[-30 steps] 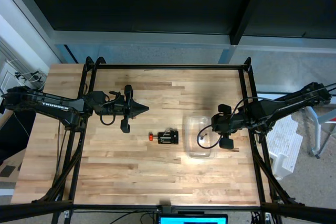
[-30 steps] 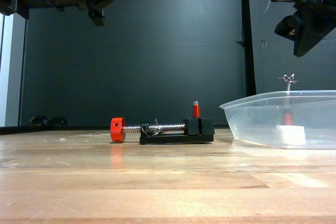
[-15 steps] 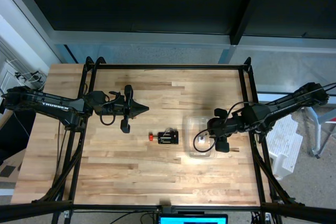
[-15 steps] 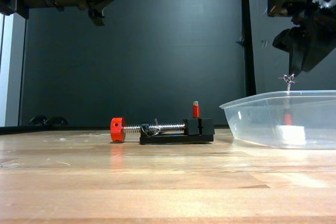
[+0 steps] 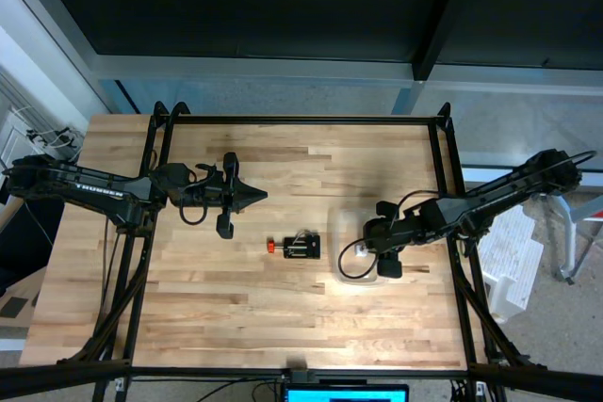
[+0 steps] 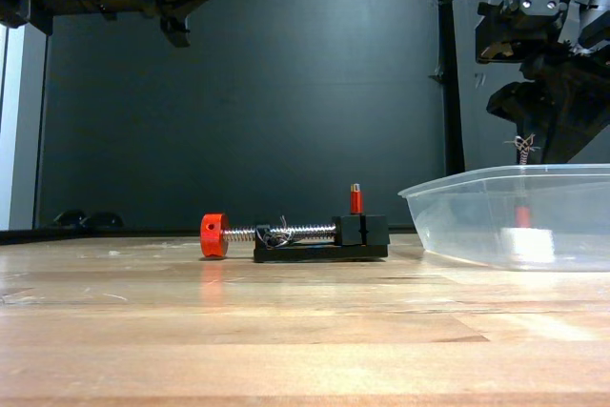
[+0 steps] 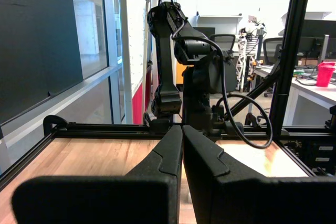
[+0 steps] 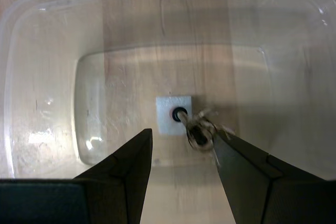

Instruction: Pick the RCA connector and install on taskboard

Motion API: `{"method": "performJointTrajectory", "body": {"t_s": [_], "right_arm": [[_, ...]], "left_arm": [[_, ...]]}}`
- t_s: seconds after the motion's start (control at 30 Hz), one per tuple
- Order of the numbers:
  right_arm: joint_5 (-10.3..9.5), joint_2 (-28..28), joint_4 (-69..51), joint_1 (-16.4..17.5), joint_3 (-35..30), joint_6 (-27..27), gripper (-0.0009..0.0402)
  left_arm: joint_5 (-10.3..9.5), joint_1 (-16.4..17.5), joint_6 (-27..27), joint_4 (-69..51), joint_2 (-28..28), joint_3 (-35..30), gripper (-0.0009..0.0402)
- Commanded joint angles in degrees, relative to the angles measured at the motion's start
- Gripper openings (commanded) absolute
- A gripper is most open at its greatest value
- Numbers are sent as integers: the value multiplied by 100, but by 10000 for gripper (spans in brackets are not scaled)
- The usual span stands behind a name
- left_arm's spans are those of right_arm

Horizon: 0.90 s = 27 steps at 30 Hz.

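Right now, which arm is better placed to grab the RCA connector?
Right. The right end effector hangs open above the RCA connector in the tray; the left end effector sits shut, high, left of the taskboard.

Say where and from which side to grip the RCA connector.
Probably best taken by its silvery top, from above: the RCA connector stands upright in a white block in the tray. The right gripper hangs over it, jaws open; the left gripper sits high, shut.

The RCA connector point(image 8: 199, 132) looks blurred, and the low view's edge crops the clear tray point(image 6: 457, 221).
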State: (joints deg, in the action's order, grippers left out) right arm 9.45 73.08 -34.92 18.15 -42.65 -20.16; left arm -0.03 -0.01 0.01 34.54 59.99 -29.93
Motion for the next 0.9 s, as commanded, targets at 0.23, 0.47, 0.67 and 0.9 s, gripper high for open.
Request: {"method": "performJointTrajectory", "body": {"t_s": [0.23,0.47,0.67,0.9], "right_arm": [[0,455,389,-2,-2,28,158],[-26,809,667,0,-2,114,157],[-20,815,632,0,0,164,157],[0,815,610,0,22,177,157]], "left_arm": [[2,0,-2,0,2,-2,0],[2,0,-2,0,2,-2,0],[2,0,0,0,2,-2,0],[2,0,0,0,2,-2,0]]}}
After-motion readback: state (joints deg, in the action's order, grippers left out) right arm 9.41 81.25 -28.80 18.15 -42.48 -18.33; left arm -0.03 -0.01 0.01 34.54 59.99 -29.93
